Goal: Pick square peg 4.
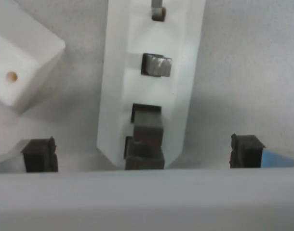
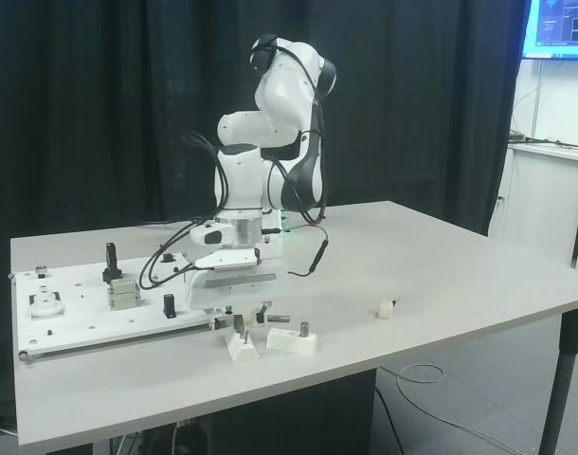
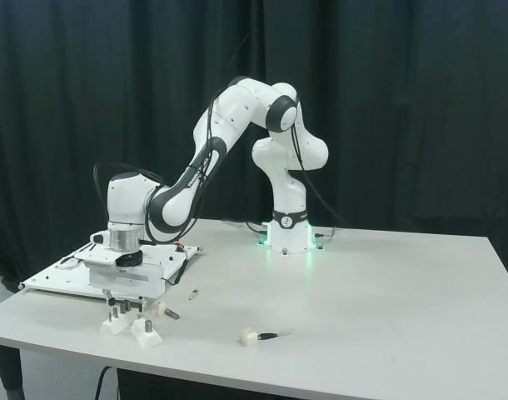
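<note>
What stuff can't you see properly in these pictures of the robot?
- Wrist view: the gripper fingertips are partly cut off by the grey band below.
- Wrist view: the nearest black square peg in the long white peg holder is cut off by that band.
- First room view: the pegs are too small, and the white robot arm hangs over the holder.
- Second room view: the small white block is too tiny to identify.

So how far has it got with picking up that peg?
The approach looks done: the gripper hangs low over the white holder with its row of dark pegs. Its fingers are spread on either side of the holder, gripping nothing. What's left is closing on a peg and lifting it out.
</note>
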You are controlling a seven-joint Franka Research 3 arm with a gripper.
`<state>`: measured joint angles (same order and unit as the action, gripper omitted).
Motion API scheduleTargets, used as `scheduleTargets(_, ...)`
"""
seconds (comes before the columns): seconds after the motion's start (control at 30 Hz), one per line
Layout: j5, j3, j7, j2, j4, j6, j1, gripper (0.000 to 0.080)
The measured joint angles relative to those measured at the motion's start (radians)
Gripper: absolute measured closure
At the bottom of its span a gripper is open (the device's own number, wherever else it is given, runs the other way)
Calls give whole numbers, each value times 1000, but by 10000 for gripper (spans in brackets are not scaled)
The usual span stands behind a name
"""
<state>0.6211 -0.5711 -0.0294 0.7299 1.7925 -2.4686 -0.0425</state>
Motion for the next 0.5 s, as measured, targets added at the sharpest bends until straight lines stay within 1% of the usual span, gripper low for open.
scheduleTargets(0.13,0,7,0,0,-4,2,8,3)
scheduleTargets(0.17,0,7,0,0,-5,3,8,94)
scheduleTargets(0.33,0,7,7,0,-15,14,10,94)
scheduleTargets(0.37,0,6,9,0,-17,19,10,260)
scheduleTargets(0.5,0,2,18,0,-26,36,10,260)
